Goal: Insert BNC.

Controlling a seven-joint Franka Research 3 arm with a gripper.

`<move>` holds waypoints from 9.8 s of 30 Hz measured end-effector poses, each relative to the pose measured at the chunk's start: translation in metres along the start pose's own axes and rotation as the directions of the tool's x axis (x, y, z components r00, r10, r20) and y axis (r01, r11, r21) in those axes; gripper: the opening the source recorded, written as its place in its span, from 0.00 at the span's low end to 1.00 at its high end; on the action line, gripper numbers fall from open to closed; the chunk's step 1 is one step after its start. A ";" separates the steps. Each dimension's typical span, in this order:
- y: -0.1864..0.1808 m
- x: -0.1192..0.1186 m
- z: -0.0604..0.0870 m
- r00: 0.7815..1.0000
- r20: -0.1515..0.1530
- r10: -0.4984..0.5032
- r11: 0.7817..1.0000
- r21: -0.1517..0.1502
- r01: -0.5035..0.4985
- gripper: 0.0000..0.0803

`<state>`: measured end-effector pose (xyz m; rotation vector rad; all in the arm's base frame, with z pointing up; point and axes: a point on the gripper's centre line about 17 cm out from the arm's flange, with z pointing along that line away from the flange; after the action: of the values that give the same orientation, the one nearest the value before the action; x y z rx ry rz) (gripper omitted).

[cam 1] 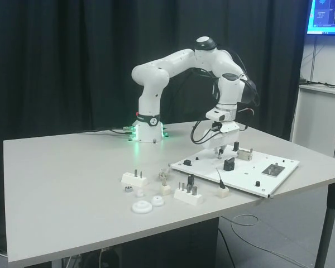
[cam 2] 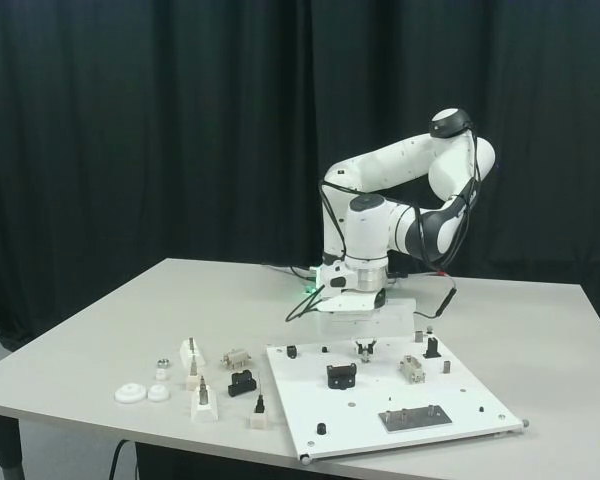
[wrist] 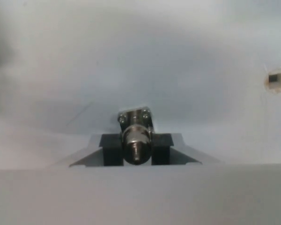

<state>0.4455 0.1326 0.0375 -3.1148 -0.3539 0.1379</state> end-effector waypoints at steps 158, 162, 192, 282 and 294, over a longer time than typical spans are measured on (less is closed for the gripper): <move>-0.002 0.002 0.007 0.781 -0.007 0.625 0.781 0.014 -0.625 0.16; -0.002 0.002 0.008 0.779 -0.007 0.626 0.779 0.017 -0.626 0.16; -0.002 0.003 0.008 0.636 -0.012 0.772 0.636 0.038 -0.771 0.16; 0.000 0.006 0.009 -0.565 0.022 0.825 -0.565 0.063 -0.822 0.16; 0.000 0.006 0.009 -0.620 0.040 0.784 -0.621 0.060 -0.781 0.16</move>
<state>0.4504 0.1343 0.0283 -1.6832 2.6663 0.0188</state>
